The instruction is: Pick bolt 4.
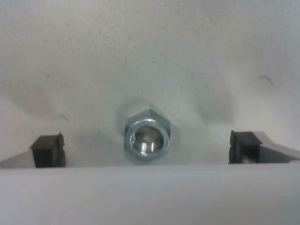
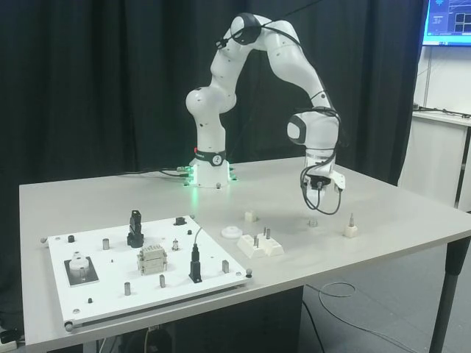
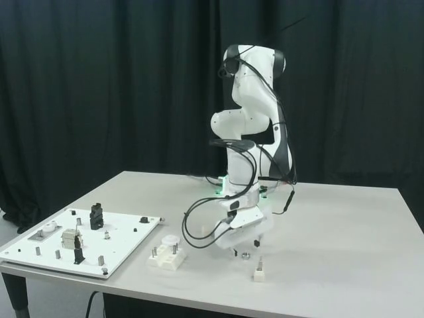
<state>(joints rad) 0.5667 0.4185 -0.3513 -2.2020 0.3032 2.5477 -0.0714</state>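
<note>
Bolt 4 [image 1: 146, 136] sits on the grey table [image 1: 140, 56], out on the side away from the white board [image 2: 147, 276] full of small parts. From above it looks like a shiny six-sided metal piece with a round hole in the middle, so it looks more like a nut to me.

The white arm [image 2: 294, 73] bends over and hangs the tool [image 1: 146, 150] right above it. The tool is spread wide. One black fingertip [image 1: 48, 150] is on one side of the bolt and the other is on the far side. Neither one touches it. There is a clear gap on both sides.

So the reaching part looks done. The tool is lined up and the bolt is in the middle of the gap. The grabbing is not done yet. I think the tool needs to go down a little more, squeeze the bolt, and then lift it up.

Nearby, a small white block [image 2: 351, 230] with a pin stands on the table, and a few more white blocks [image 2: 259, 246] sit closer to the board.
</note>
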